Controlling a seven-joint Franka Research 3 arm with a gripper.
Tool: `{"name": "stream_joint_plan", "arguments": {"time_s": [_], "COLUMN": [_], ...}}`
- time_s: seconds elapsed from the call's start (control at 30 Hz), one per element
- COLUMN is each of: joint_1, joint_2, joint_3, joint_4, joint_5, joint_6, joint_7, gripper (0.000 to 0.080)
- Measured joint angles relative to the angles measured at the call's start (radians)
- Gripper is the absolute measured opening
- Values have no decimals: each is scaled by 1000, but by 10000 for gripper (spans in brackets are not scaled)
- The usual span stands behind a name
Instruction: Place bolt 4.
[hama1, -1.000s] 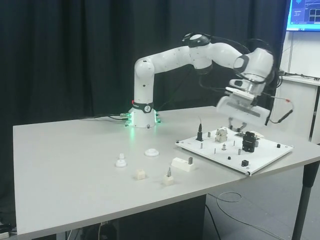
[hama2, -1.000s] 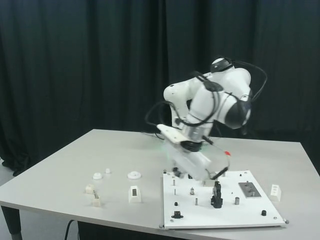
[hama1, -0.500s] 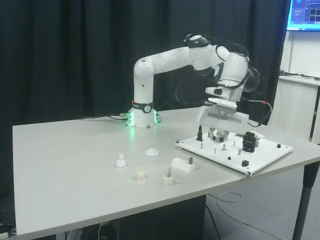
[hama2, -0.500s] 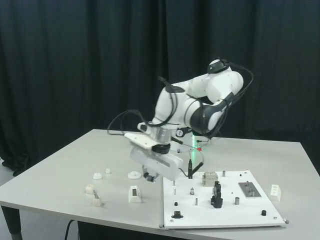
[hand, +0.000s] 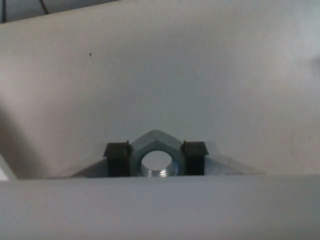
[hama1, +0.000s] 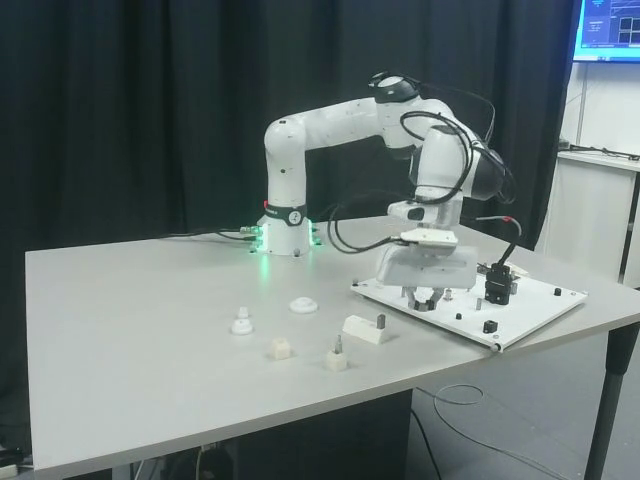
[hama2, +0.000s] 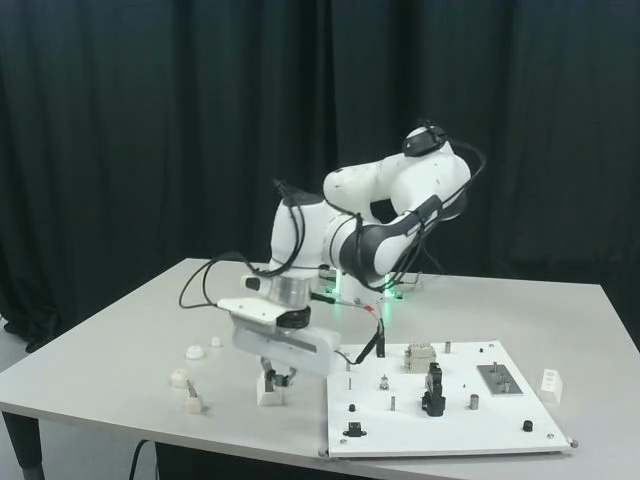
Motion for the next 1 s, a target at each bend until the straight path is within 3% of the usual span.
{"name": "stream_joint_plan", "arguments": {"time_s": [0.43, 1.0], "joint_1": [-86, -140], "joint_2": [17, 22], "joint_3": [69, 161], "joint_4": [68, 102], "joint_5": [39, 41], "joint_6": [3, 82], "joint_7": [-69, -80], "gripper": [225, 225]}}
